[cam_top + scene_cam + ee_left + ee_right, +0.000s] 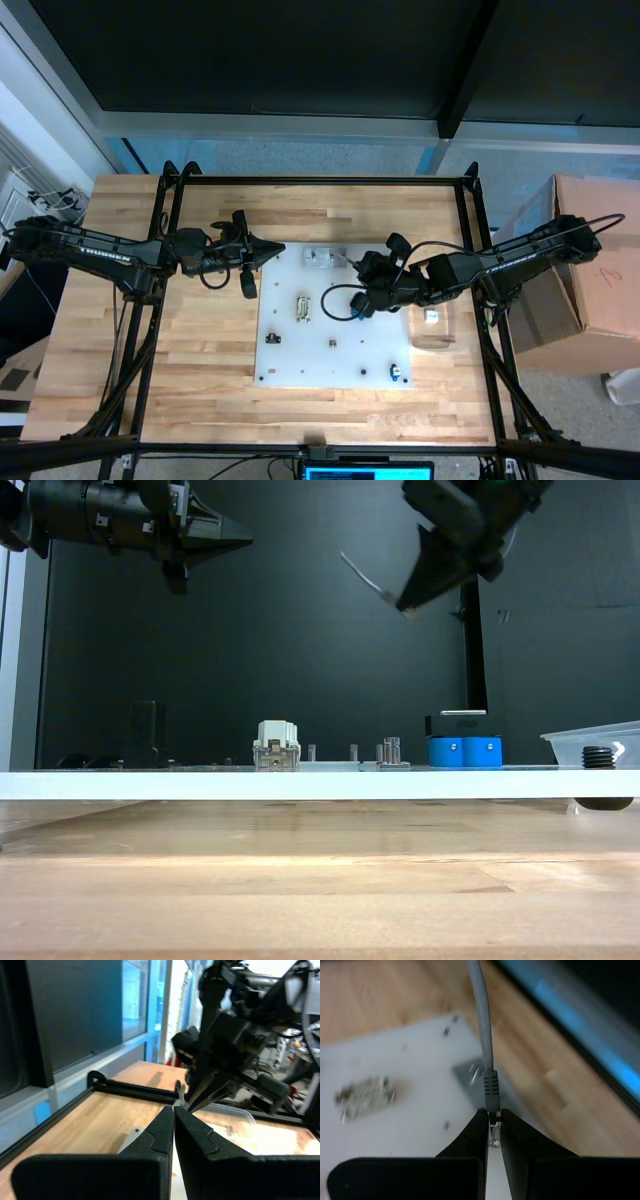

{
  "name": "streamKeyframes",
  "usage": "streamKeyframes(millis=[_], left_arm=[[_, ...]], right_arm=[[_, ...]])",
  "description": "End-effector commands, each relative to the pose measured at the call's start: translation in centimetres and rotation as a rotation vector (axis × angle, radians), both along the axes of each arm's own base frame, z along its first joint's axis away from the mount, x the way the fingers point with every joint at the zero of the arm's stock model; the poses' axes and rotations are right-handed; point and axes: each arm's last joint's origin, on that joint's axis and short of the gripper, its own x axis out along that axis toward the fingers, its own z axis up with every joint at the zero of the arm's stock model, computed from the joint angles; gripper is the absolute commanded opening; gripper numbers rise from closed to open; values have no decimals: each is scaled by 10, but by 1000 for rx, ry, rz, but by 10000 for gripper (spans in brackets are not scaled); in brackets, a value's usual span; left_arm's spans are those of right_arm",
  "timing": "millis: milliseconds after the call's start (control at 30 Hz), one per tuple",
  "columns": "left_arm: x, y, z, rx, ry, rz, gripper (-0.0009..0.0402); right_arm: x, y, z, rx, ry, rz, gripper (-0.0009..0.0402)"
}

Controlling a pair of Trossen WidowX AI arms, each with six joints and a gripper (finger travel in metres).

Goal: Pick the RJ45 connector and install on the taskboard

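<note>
1. Right fingers (469, 1144): narrow, pinched on the RJ45 connector (493, 1133). I see the clear plug between the tips, with its gray boot and gray cable (482, 1020) running out ahead of them.
2. Right gripper (493, 1119): in the low view it hangs high above the task board (300, 365), tips slanted down. The connector is held in the air, clear of any seat.
3. Left fingers (155, 1135): pressed together along their length, nothing between them.
4. Left gripper (173, 1109): raised well above the table (200, 400), just off the board's far left corner and pointing across toward the right arm.
5. Board fittings, as I read them from above: a silver bracket (322, 258) at the far edge, below and near the right gripper; a pale gray socket block (303, 310) left of centre; a blue block (397, 375) near the front right corner.
6. Clear plastic tray (432, 325): on the table, touching the board's right edge.
7. Cardboard box (590, 290): beyond the table's right side.
</note>
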Motion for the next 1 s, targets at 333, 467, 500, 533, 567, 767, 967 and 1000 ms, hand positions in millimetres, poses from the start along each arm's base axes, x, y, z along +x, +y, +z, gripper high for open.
streamKeyframes(millis=[333, 467, 500, 533, 567, 767, 967, 1000], left_arm=[[18, 0, 6, -229, -102, 1, 11], [39, -1, 6, -227, -75, 7, 56], [44, -1, 7, -227, -73, 13, 72], [50, -1, 7, -227, -67, 29, 88], [56, 0, 6, -226, -62, 45, 104], [83, 0, 6, -212, -43, 77, 193], [94, 1, 10, -210, -59, 138, 230], [95, 1, 12, -206, -62, 140, 231]], right_arm=[[34, -6, 8, -100, -178, -157, 0], [35, -6, 10, -104, -209, -173, 0], [35, -6, 11, -102, -214, -173, 0], [35, -6, 11, -102, -213, -172, 0], [35, -6, 11, -102, -213, -172, 0], [35, -6, 11, -100, -216, -174, 0], [35, -3, 11, -98, -216, -166, 0], [34, -3, 11, -98, -216, -164, 0]])
